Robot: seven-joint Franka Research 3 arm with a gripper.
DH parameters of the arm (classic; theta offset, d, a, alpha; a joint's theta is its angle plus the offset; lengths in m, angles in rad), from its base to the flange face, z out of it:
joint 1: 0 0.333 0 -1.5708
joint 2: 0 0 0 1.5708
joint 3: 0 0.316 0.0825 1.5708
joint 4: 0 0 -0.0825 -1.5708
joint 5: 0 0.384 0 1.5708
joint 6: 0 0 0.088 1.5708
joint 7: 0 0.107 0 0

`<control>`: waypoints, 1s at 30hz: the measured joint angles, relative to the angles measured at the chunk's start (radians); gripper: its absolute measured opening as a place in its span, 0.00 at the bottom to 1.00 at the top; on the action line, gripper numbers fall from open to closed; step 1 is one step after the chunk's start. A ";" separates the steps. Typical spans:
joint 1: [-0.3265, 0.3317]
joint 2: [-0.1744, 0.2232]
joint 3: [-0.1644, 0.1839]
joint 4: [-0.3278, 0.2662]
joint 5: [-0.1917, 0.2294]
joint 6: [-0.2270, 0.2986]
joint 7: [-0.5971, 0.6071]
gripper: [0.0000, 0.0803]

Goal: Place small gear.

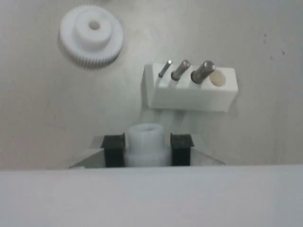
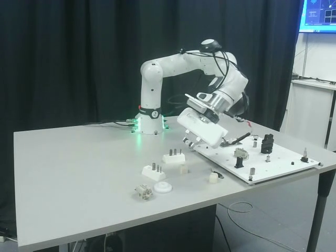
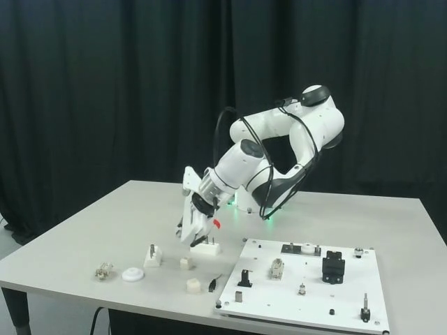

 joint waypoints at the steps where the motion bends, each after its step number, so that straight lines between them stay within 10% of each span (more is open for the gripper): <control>1: 0.000 0.000 0.002 -0.006 0.006 0.011 -0.004 0.25; 22: -0.036 0.009 0.042 -0.063 0.179 0.152 -0.179 0.25; 23: -0.038 0.010 0.042 -0.063 0.184 0.153 -0.182 0.75; 28: -0.046 0.010 0.042 -0.062 0.204 0.154 -0.194 0.75; 30: -0.048 0.010 0.042 -0.061 0.210 0.154 -0.200 0.94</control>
